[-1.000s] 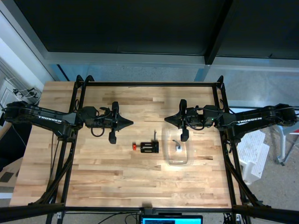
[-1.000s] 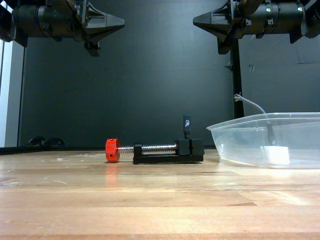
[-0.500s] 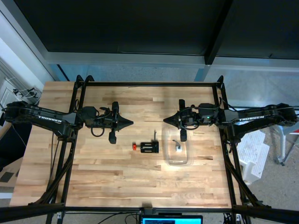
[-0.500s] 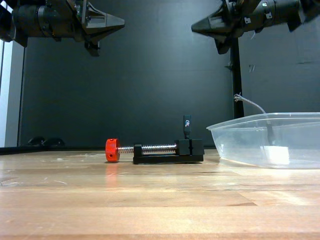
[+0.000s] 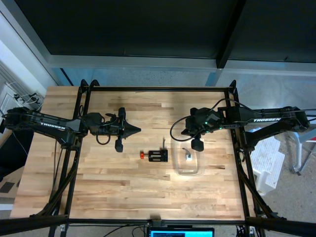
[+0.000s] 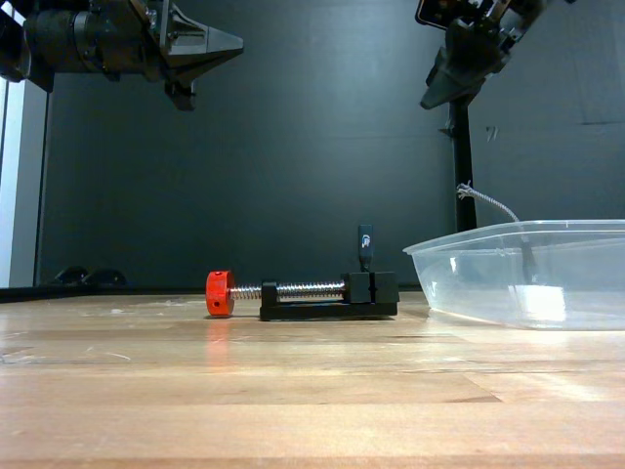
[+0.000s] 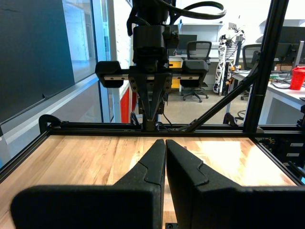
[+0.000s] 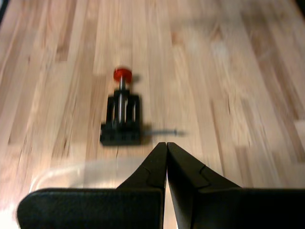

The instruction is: Pick the USB-C connector and install on taskboard

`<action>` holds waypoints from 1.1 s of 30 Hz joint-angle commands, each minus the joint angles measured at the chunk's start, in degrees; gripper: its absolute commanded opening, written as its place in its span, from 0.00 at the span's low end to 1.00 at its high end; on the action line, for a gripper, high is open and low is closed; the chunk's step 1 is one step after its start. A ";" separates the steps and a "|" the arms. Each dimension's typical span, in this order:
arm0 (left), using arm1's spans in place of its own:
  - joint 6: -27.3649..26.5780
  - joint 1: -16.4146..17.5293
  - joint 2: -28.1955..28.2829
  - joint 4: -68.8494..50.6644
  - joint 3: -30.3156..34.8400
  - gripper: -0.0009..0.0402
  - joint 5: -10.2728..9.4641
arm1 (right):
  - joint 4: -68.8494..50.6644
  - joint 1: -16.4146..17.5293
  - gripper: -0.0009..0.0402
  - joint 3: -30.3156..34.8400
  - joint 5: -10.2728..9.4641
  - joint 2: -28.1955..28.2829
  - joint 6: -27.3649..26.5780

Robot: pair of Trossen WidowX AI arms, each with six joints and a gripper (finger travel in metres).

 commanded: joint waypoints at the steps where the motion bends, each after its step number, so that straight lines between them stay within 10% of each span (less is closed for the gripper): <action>1: 0.02 0.02 0.00 0.02 0.02 0.02 0.00 | -6.93 0.11 0.02 3.32 -0.11 1.44 0.96; 20: 0.02 0.00 0.00 0.02 0.02 0.02 0.00 | -31.63 1.09 0.03 15.37 -2.51 11.54 3.52; 33: 0.02 0.02 0.00 0.02 0.02 0.02 0.00 | -33.07 2.71 0.30 15.34 -1.01 16.83 3.96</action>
